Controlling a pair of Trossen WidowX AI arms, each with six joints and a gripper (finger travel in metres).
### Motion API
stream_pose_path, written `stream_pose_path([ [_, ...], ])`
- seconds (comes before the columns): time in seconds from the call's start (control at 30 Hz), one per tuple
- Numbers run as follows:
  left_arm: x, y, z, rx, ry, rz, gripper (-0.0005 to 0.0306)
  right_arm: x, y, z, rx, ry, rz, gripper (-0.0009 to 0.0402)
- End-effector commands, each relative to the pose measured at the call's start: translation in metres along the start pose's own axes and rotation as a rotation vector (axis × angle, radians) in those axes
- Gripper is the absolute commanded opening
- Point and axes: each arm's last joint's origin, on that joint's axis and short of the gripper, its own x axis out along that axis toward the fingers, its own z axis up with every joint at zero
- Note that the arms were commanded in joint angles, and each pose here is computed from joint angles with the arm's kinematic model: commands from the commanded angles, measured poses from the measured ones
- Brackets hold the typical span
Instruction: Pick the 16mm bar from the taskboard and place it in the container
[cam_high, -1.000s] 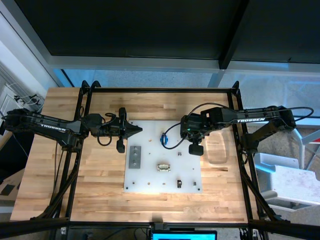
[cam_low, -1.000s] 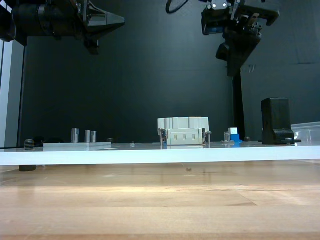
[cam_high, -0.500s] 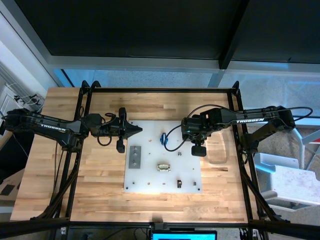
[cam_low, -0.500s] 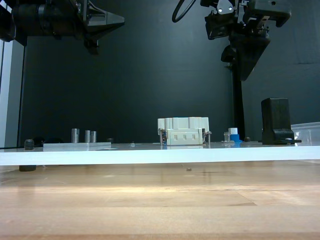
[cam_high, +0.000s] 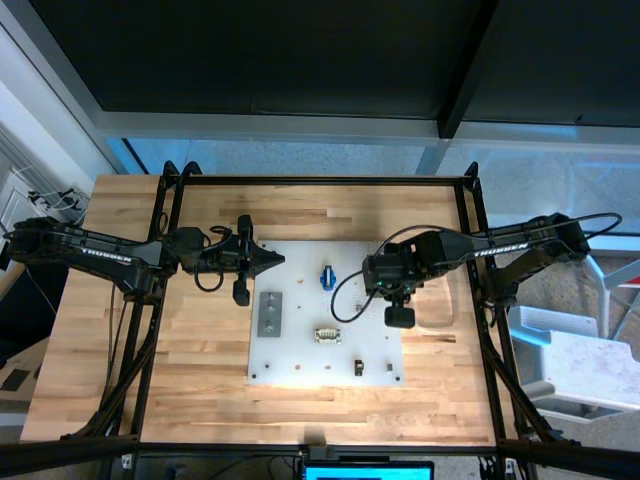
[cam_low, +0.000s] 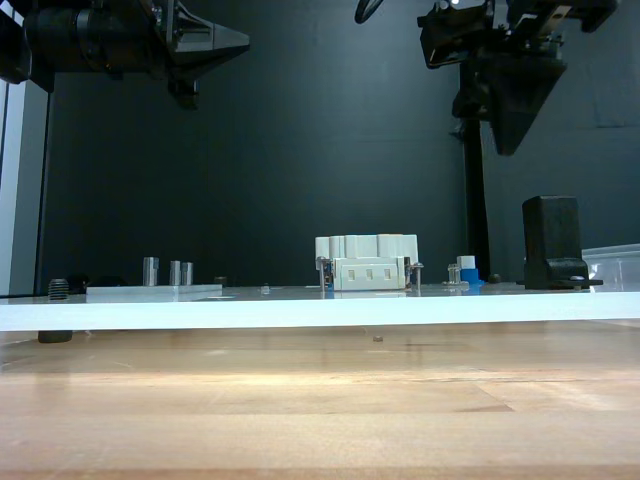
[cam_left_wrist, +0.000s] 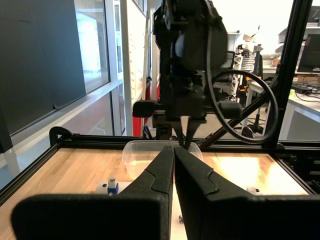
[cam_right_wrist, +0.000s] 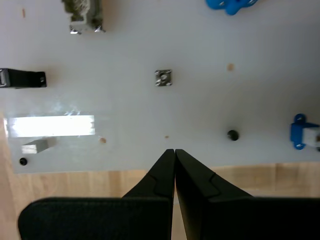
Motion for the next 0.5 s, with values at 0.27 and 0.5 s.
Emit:
stream_pose_path([
  [0.27,0.000,0.000,0.000,0.000,0.000,0.000,0.0000,0.007,0.029,-0.004,0.008,0.027,0.010,0.0000],
  [0.5,0.000,0.000,0.000,0.000,0.000,0.000,0.0000,0.016,0.049,-0.007,0.011,0.054,0.015,0.0000],
])
